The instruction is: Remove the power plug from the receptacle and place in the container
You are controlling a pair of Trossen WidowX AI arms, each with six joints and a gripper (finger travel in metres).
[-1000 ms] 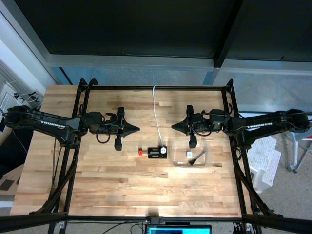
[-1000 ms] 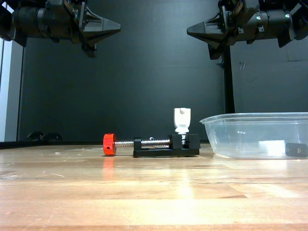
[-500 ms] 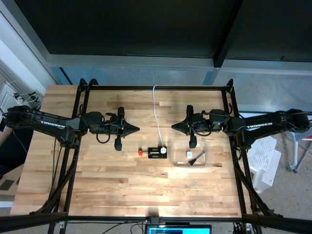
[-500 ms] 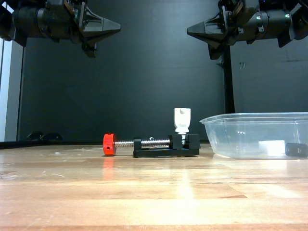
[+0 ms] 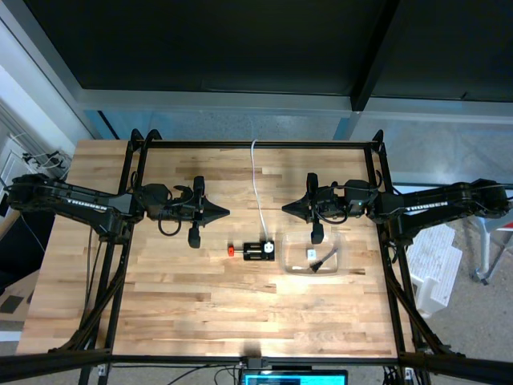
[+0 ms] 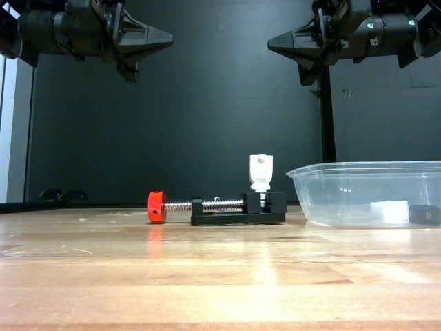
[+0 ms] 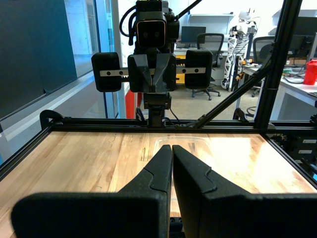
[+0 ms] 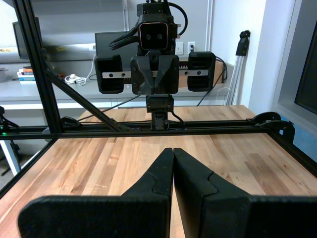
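Observation:
The power plug (image 5: 318,263), small and black with a thin wire tail, lies inside the clear container (image 5: 292,269) beside a white sticker. In the low view the plug (image 6: 423,214) shows dark through the container wall (image 6: 331,196). The white receptacle (image 5: 269,246) stands upright in the black vise (image 5: 254,251), with nothing plugged into its top (image 6: 260,165). My left gripper (image 5: 227,212) hangs shut, high above the table and left of the vise. Shut as well, my right gripper (image 5: 284,210) hovers above the container's far left corner. Neither gripper holds anything (image 7: 172,147) (image 8: 173,149).
A white cable (image 5: 258,188) runs from the table's far edge to the receptacle. The vise's red knob (image 6: 156,207) points left. A black frame (image 5: 256,145) borders the wooden table. Both arms face each other at about the same height (image 6: 171,36) (image 6: 270,45).

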